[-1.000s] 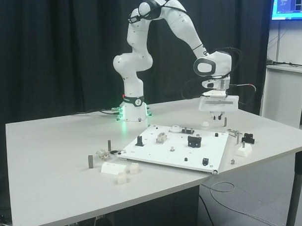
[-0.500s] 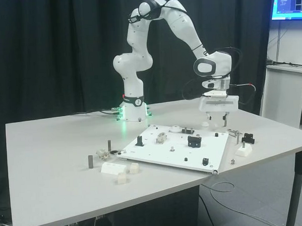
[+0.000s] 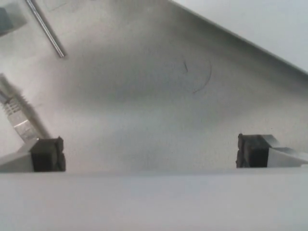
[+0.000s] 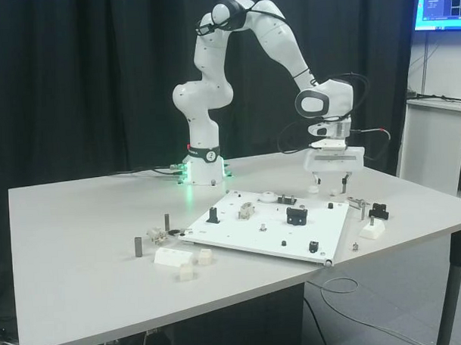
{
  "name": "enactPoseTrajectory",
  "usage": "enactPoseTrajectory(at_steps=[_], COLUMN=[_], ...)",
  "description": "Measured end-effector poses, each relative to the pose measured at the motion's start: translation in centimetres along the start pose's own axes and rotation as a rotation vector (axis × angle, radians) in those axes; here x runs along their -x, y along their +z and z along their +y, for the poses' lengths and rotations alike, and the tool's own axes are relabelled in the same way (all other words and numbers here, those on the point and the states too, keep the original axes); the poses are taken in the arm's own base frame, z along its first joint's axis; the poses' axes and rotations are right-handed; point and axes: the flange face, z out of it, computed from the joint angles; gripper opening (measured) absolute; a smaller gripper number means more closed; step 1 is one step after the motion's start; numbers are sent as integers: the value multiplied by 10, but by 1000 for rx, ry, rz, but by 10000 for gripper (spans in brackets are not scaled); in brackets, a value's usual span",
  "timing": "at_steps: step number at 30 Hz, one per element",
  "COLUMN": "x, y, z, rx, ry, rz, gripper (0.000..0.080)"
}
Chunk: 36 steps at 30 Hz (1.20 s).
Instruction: Place small gear.
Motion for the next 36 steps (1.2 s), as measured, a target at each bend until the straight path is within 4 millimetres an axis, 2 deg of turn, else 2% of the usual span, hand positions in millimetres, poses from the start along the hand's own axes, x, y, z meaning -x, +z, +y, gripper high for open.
enactPoseTrajectory(at_steps=[36], x=[-20], y=[-9], z=[-14], rx=[-39], ry=[-80], rz=[-2], gripper=[800])
